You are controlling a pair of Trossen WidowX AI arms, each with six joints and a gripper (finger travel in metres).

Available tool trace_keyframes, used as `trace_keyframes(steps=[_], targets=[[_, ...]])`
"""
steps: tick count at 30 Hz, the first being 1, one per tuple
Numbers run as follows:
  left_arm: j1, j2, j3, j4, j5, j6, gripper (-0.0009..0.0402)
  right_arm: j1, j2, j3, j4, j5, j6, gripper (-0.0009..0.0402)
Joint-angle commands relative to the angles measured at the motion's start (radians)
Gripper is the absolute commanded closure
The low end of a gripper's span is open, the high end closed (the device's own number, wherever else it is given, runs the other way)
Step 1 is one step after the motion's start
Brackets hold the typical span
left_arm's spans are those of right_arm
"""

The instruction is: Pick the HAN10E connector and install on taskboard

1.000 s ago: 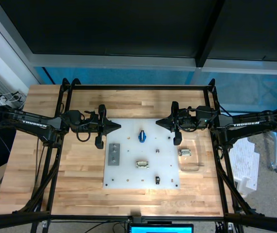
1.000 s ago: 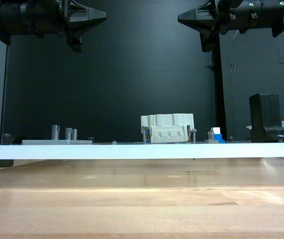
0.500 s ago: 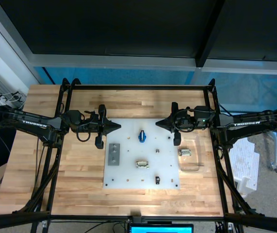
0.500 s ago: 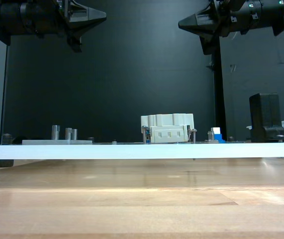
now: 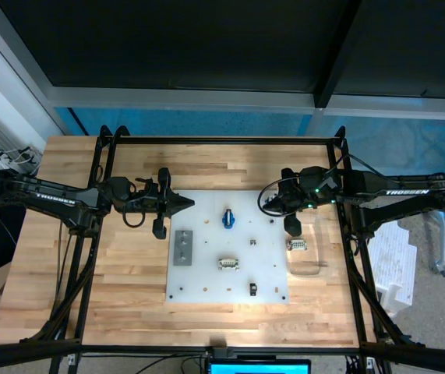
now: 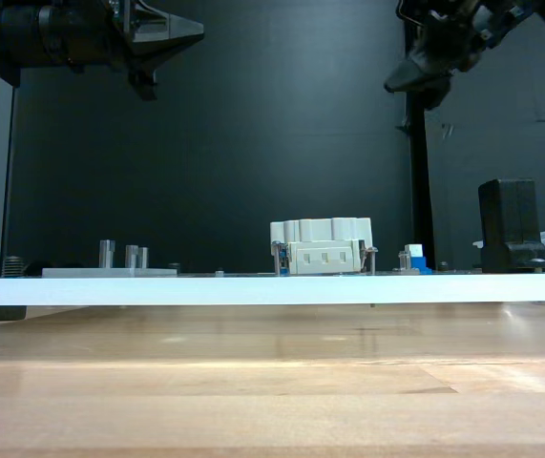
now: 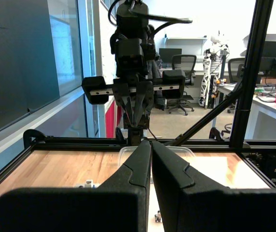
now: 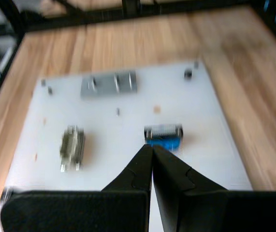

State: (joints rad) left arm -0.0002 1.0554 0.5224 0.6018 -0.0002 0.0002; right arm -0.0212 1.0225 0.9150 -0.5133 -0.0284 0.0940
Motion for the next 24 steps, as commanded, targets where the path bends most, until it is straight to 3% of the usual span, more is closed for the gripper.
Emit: trace_keyframes(steps=[1,9,13,22,24], targets=[[0.0,0.0,0.0,0.0,0.0,0.0,0.0392,0.014,0.014,0.051,-0.136,0.002,0.009,0.0393],[0.0,0.0,0.0,0.0,0.0,0.0,0.0392,0.067,0.089,0.137,-0.357,0.016,0.037,0.0393],[0.0,0.0,0.0,0.0,0.0,0.0,0.0392,0.089,0.121,0.148,-0.458,0.063,0.049,0.0393],[0.0,0.0,0.0,0.0,0.0,0.0,0.0392,0.147,0.151,0.148,-0.551,0.068,0.066,0.0393],[0.0,0.0,0.0,0.0,0.0,0.0,0.0392,0.161,0.151,0.148,-0.568,0.085,0.076,0.0393]])
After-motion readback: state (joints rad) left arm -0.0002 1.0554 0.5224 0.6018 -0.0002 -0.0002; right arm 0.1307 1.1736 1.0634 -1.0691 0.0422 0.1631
